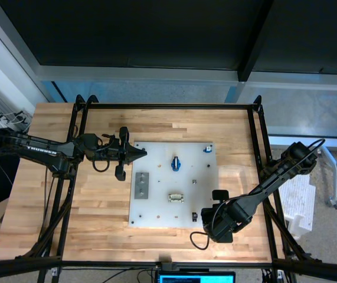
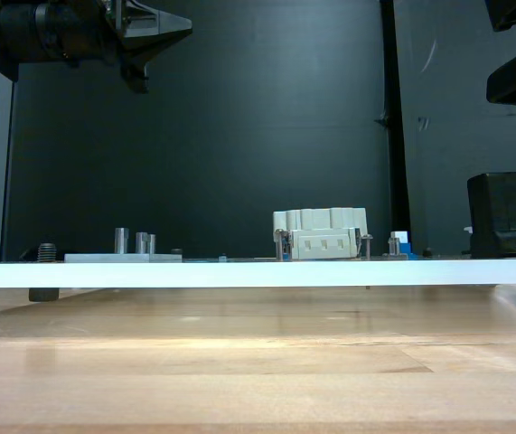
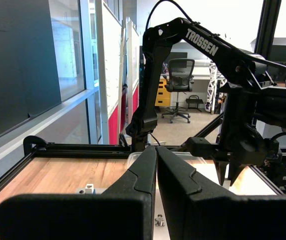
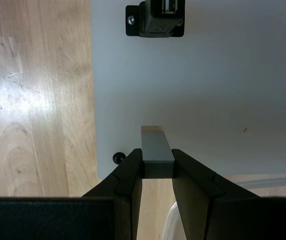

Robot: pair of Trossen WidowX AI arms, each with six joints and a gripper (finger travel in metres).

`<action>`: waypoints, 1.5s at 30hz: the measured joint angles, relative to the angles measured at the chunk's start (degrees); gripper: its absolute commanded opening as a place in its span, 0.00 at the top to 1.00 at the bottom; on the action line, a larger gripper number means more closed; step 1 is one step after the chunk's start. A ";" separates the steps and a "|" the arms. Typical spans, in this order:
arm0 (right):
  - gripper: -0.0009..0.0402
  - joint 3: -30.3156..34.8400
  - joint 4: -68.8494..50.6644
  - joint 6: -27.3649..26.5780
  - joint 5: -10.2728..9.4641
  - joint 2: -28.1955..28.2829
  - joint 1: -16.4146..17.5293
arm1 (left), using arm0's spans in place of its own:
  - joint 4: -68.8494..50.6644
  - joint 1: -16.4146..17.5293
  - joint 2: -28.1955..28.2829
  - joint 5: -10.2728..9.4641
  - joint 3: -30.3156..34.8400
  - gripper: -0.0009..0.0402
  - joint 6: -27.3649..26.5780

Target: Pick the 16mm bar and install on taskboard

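Hovering left gripper [image 1: 137, 154]: raised well above the desk [image 1: 97, 224], over the far left edge of the taskboard [image 1: 162, 159]. It points to the right. The left wrist view shows its fingers [image 3: 148, 172] pressed together with nothing between them.
Taskboard: white square plate lying flat on the wooden desk between the two arms.
Grey metal block [image 1: 141, 185]: on the left part of the taskboard. The low view shows short pegs [image 2: 122, 240] standing upright on it.
Blue piece [image 1: 176, 163]: on the far middle of the taskboard, well apart from the block.
Silver connector [image 1: 176, 197]: near the middle of the taskboard, nearer than the blue piece.
Small black square part [image 1: 195, 216]: fixed on the taskboard close to its near edge, to the right of the connector.
Right gripper [image 1: 214, 213]: over the near right corner of the taskboard, pointing down, just beside the black part.
16mm bar [image 4: 155, 145]: pinched between the right gripper's fingers [image 4: 130, 172], one finger on each side. It is held over the corner of the taskboard; contact with the plate cannot be told.
Clear plastic tray [image 4: 273, 181]: its rim shows just past the taskboard's right edge.
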 measured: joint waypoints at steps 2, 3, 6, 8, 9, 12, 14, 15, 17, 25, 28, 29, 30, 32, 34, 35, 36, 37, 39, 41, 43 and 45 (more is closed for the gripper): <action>0.91 0.00 0.09 0.13 0.02 0.00 0.00 | 0.00 0.00 -0.02 0.00 0.00 0.98 -0.02; 0.91 0.00 0.09 0.20 0.04 0.00 0.00 | 0.00 0.00 -0.02 0.00 0.00 0.98 0.00; 0.91 0.00 0.11 0.50 0.07 0.00 0.00 | -0.02 0.00 0.00 0.02 0.00 0.98 0.00; 0.91 0.00 0.13 0.52 0.11 0.00 0.00 | 0.00 0.00 0.00 0.02 -0.02 0.98 0.00; 0.91 0.00 0.13 0.52 0.13 0.00 0.00 | 0.00 0.00 0.00 0.00 -0.02 0.98 -0.02; 0.91 0.00 0.15 0.52 0.20 0.00 -0.02 | 0.00 0.00 -0.02 0.02 0.00 0.98 -0.02; 0.91 0.00 0.15 0.52 0.20 0.00 -0.02 | -0.02 0.00 -0.02 0.02 0.00 0.98 -0.02; 0.91 0.00 0.17 0.52 0.20 0.00 -0.02 | 0.00 0.00 -0.02 0.02 -0.02 0.98 0.00; 0.91 0.02 0.20 0.52 0.20 0.00 -0.02 | 0.00 0.00 -0.02 0.00 0.00 0.98 -0.02; 0.91 0.04 0.63 0.52 0.35 0.17 -0.04 | 0.00 0.00 -0.02 0.02 -0.02 0.98 0.00; 0.91 0.11 1.18 0.37 0.46 0.46 -0.07 | -0.02 0.00 -0.02 0.02 -0.02 0.98 -0.02; 0.91 0.11 1.16 0.28 0.46 0.48 -0.07 | 0.00 0.00 0.00 0.00 -0.02 0.98 -0.02; 0.91 0.11 1.14 0.26 0.46 0.50 -0.09 | 0.00 0.00 -0.02 0.02 0.00 0.98 0.00; 0.91 0.11 1.03 0.24 0.46 0.50 -0.11 | -0.02 0.00 -0.02 0.02 -0.02 0.98 0.00; 0.91 0.11 0.96 0.24 0.46 0.50 -0.13 | 0.00 0.00 -0.02 0.02 0.00 0.98 -0.02; 0.91 0.11 0.76 0.20 0.44 0.50 -0.13 | 0.00 0.00 0.00 0.00 0.00 0.98 -0.02; 0.91 0.11 0.44 0.15 0.44 0.50 -0.13 | -0.02 0.00 0.00 0.00 0.00 0.98 0.00; 0.91 0.11 0.09 0.13 0.46 0.52 -0.13 | -0.02 0.00 -0.02 0.02 -0.02 0.98 0.00; 0.91 0.11 0.00 0.15 0.44 0.55 -0.13 | -0.02 0.00 -0.02 0.00 0.00 0.98 0.00; 0.91 0.11 -0.22 0.20 0.48 0.55 -0.15 | -0.02 0.00 -0.02 0.02 -0.02 0.98 0.00; 0.91 0.11 -0.22 0.26 0.46 0.55 -0.15 | -0.02 0.00 -0.02 0.02 0.00 0.98 -0.02; 0.91 0.11 -0.22 0.28 0.46 0.55 -0.15 | -0.02 0.00 0.00 0.00 0.00 0.98 0.00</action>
